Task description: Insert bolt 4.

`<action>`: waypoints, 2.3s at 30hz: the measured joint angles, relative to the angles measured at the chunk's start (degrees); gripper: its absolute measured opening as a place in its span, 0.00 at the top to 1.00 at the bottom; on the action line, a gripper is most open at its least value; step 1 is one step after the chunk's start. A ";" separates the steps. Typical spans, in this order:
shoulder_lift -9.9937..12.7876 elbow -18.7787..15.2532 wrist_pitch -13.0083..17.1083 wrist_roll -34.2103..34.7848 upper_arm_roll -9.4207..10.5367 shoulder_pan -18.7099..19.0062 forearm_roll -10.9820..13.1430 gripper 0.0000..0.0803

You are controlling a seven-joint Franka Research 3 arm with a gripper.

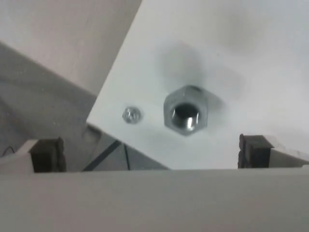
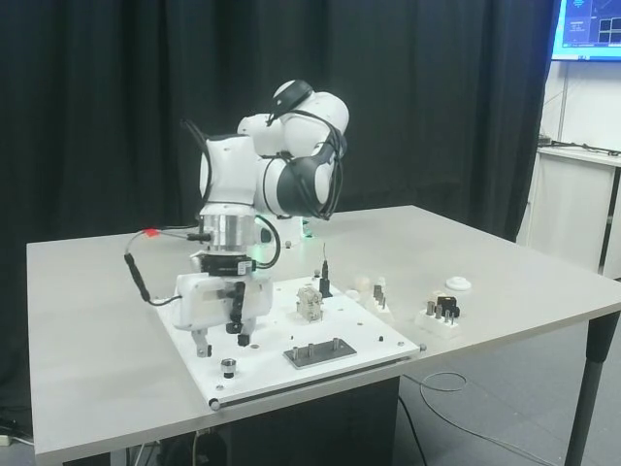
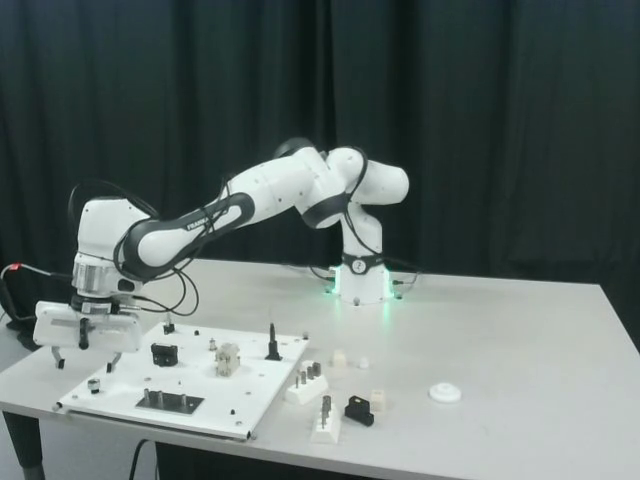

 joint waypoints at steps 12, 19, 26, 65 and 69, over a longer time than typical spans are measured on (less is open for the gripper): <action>0.03 4.36 -4.02 -5.31 -1.32 -0.36 -4.47 0.00; 0.05 8.55 -8.16 -8.58 -1.30 -1.70 -8.51 0.00; 0.05 12.15 -11.57 -11.02 -1.21 -2.80 -11.66 0.00; -1.94 17.97 -28.53 -37.70 -0.11 -1.22 -15.98 0.00; -2.36 17.97 -29.13 -41.93 0.33 -1.10 -16.00 0.00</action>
